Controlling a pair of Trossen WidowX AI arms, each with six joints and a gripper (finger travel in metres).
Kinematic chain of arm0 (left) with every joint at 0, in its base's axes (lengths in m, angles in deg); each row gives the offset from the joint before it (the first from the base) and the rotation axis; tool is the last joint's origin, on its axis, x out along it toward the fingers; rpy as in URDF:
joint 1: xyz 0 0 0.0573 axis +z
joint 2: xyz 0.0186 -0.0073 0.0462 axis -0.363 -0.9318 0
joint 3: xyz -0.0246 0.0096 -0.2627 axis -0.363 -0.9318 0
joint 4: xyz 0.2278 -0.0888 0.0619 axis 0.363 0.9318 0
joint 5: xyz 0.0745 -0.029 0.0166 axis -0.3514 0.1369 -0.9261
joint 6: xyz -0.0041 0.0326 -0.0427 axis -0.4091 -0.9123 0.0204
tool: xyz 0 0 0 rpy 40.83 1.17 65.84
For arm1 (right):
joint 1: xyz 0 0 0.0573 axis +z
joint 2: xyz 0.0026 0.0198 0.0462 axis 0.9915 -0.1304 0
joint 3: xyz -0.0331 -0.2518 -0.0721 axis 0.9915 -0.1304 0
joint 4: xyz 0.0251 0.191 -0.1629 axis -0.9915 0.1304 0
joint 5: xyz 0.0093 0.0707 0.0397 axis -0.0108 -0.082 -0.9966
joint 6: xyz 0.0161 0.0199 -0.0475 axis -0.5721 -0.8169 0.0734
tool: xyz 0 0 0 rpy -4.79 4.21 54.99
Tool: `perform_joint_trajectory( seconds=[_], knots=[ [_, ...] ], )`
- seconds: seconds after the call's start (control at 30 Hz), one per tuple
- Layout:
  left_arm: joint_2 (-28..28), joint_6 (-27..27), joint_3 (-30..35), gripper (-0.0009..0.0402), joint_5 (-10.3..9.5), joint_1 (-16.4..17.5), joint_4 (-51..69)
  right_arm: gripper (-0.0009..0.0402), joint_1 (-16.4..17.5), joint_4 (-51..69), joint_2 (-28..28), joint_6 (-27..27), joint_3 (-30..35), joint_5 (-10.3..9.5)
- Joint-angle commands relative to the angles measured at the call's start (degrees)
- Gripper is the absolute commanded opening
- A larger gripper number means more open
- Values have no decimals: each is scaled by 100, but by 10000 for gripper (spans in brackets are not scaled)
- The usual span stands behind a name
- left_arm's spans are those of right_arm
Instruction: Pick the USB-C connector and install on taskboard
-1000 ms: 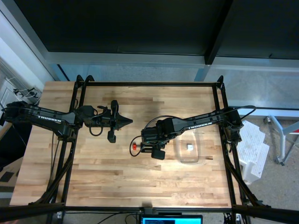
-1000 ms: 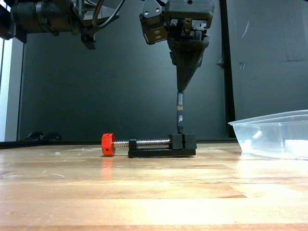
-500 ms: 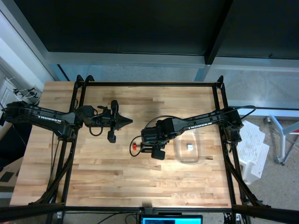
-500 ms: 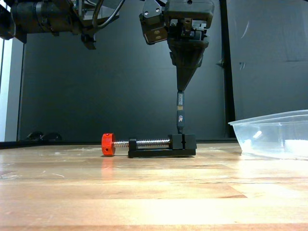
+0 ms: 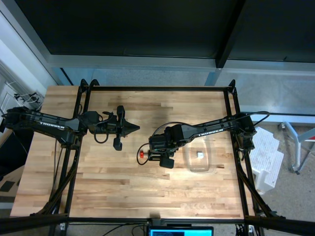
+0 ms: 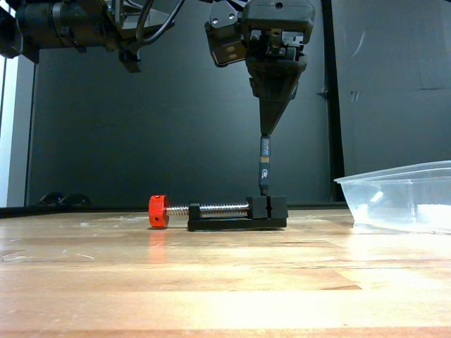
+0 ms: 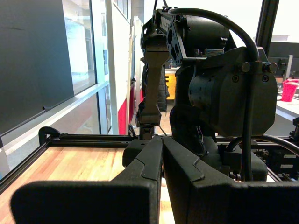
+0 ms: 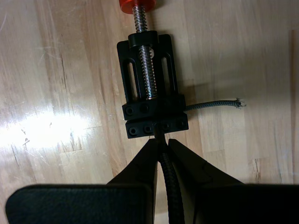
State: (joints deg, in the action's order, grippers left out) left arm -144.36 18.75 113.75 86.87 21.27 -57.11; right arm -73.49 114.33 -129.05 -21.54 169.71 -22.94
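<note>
Wooden table (image 5: 108, 182), dark backdrop behind.
- Right gripper (image 6: 266, 132): points straight down, fingers pinching the upper end of the USB-C connector (image 6: 264, 165).
- The connector hangs upright below the fingertips, its lower tip meeting the block end of the taskboard (image 6: 236, 215).
- The taskboard lies flat directly beneath the fingers, its red-orange knob (image 6: 158, 210) at the end away from them.
- Left gripper (image 5: 136, 128): raised, well apart from the taskboard, fingers pressed together.
- Clear tray (image 6: 394, 184): near the right fingers, not touching.
</note>
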Motion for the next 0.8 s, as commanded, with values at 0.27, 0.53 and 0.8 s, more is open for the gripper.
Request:
perform_joint_trajectory(
  seconds=[0.27,0.53,0.8],
  knots=[
    [-2,-2,2,0,0,0,-2,0,9,-133,-4,11,-57,42],
    [-2,-2,2,0,0,0,-2,0,9,-181,-4,15,-114,44],
    [-2,-2,2,0,0,0,-2,0,9,-573,-4,37,-520,39]
  ],
)
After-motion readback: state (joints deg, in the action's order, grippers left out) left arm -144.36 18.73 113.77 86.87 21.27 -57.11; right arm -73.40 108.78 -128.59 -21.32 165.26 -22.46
